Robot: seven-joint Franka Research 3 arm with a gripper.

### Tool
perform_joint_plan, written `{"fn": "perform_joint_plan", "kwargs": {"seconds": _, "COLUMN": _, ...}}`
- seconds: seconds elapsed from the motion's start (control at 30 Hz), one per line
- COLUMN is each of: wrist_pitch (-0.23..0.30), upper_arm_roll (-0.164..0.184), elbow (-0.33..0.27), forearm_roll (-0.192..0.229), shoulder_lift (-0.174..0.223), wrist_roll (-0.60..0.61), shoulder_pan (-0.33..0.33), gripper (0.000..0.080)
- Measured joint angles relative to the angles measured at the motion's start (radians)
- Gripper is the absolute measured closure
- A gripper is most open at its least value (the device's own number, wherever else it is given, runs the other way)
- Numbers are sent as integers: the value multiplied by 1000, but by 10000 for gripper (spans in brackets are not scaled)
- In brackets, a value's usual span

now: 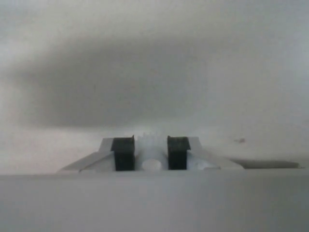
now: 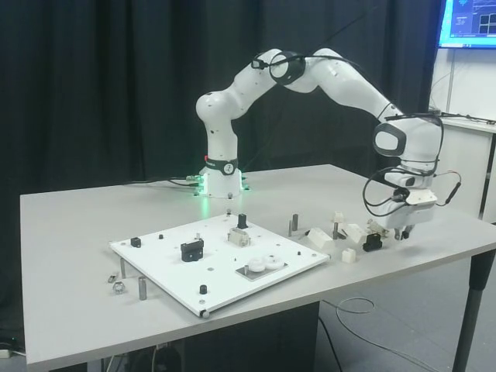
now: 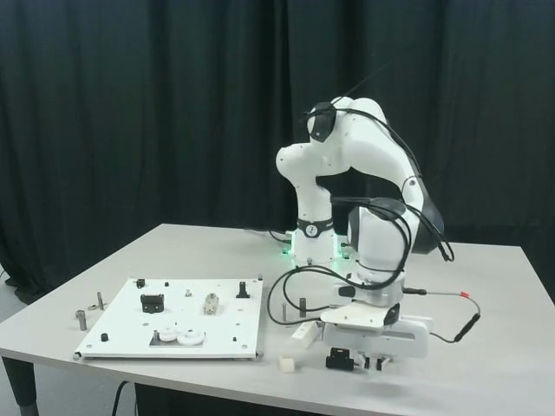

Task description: Place small gear.

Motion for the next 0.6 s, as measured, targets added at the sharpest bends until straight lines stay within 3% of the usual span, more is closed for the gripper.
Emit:
{"fn": "perform_joint_plan", "kwargs": {"seconds": 0.53, "wrist_pitch": 10, "upper_arm_roll": 0, "elbow": 0, "forearm_roll": 0, "shoulder_lift": 17, "wrist_roll": 58, "shoulder_pan": 33, "gripper": 665}}
{"fn": "perform_joint_plan", "kwargs": {"seconds": 0.57, "wrist_pitch": 8, "upper_arm_roll": -1, "elbow": 1, "forearm_roll": 0, "shoulder_lift": 17, "wrist_roll": 59, "shoulder_pan": 33, "gripper": 495}}
{"fn": "perform_joint_plan", "kwargs": {"seconds": 0.6, "wrist_pitch": 4, "upper_arm_roll": -1, "elbow": 2, "forearm_roll": 0, "shoulder_lift": 16, "wrist_roll": 61, "shoulder_pan": 34, "gripper": 495}}
